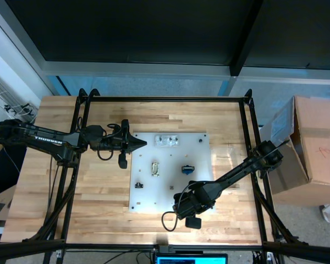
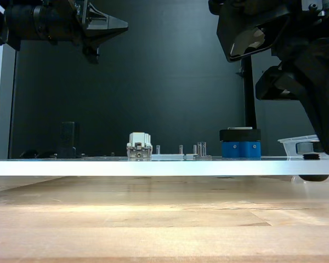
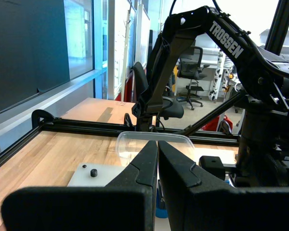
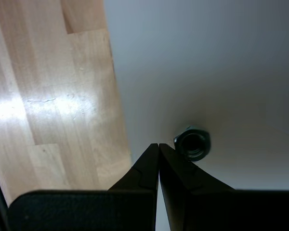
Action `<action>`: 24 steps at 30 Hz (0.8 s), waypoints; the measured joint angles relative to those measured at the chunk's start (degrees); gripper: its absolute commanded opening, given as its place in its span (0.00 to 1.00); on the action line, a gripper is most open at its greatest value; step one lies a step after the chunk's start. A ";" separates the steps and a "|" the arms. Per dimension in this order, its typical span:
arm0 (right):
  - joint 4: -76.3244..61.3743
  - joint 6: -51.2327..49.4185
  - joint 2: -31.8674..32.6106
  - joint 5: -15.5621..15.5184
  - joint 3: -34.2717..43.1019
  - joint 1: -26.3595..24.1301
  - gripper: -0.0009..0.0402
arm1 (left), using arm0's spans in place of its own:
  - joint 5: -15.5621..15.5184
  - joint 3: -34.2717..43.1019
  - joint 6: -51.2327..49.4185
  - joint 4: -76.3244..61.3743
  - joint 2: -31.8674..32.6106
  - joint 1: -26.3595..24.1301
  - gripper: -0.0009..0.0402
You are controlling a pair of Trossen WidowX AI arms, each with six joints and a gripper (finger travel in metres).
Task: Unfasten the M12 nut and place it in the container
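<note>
1. Checking progress: the M12 nut [image 4: 192,143] sits on the white board [image 1: 154,190] near its near right edge, not in the container [image 3: 130,144]. Its centre shows dark, so I judge it to be on its stud. How far it is unscrewed I cannot tell.
2. Done: nothing that I can confirm from these views. Left to do: freeing the nut from the stud if it is threaded, lifting it, carrying it to the container and releasing it there.
3. My right gripper [image 4: 158,144] hangs close over the board with its fingertips pressed together and nothing between them. The tips are just beside the nut and, as far as I can see, not touching it.
4. My right arm [image 1: 236,170] stretches inward from the right edge of the surface [image 1: 104,187], angled down to the board's near right edge.
5. My left gripper [image 1: 144,143] is held high and level over the board's far left edge. It points right, fingers closed on nothing.
</note>
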 measured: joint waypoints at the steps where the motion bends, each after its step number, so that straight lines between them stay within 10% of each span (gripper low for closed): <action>1: -0.02 0.00 0.00 0.07 0.00 0.00 0.02 | 0.00 0.00 -0.02 0.00 -0.02 0.00 0.02; 13: -2.12 -0.02 -0.17 1.38 0.00 -0.04 0.02 | 0.00 0.00 -0.02 0.00 0.00 0.00 0.02; 18: -9.42 5.20 -2.69 13.42 0.00 -0.07 0.02 | 0.00 0.00 -0.02 0.00 0.00 0.00 0.02; 24: -10.10 5.84 -4.02 10.49 0.04 0.20 0.02 | 0.00 0.00 0.00 0.00 0.00 0.00 0.02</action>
